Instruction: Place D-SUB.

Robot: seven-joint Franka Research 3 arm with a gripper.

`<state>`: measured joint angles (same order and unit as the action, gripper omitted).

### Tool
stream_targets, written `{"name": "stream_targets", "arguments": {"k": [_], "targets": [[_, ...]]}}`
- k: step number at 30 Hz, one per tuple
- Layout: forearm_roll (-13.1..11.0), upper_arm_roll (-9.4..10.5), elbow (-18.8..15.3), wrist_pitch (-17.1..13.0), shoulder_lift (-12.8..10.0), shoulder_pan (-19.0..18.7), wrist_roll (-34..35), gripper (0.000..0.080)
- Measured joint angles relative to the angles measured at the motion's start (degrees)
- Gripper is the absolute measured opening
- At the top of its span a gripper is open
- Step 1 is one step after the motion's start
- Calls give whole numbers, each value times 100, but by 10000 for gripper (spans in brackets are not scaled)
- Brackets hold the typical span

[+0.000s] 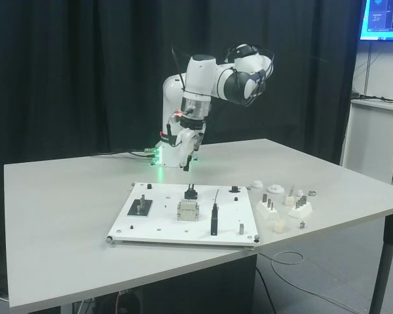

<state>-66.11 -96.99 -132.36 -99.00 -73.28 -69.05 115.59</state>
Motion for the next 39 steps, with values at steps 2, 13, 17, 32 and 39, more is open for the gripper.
{"name": "stream_targets", "arguments": {"k": [2,13,17,32,39], "targets": [[38,-39,0,-9,3,-13,-58,387],[201,-178,0,-65,21,-64,-252,387],[266,-210,0,-65,27,-73,-274,387],[461,-376,-31,-45,82,-170,-312,387],[461,-461,-78,-36,103,-243,-339,387]]}}
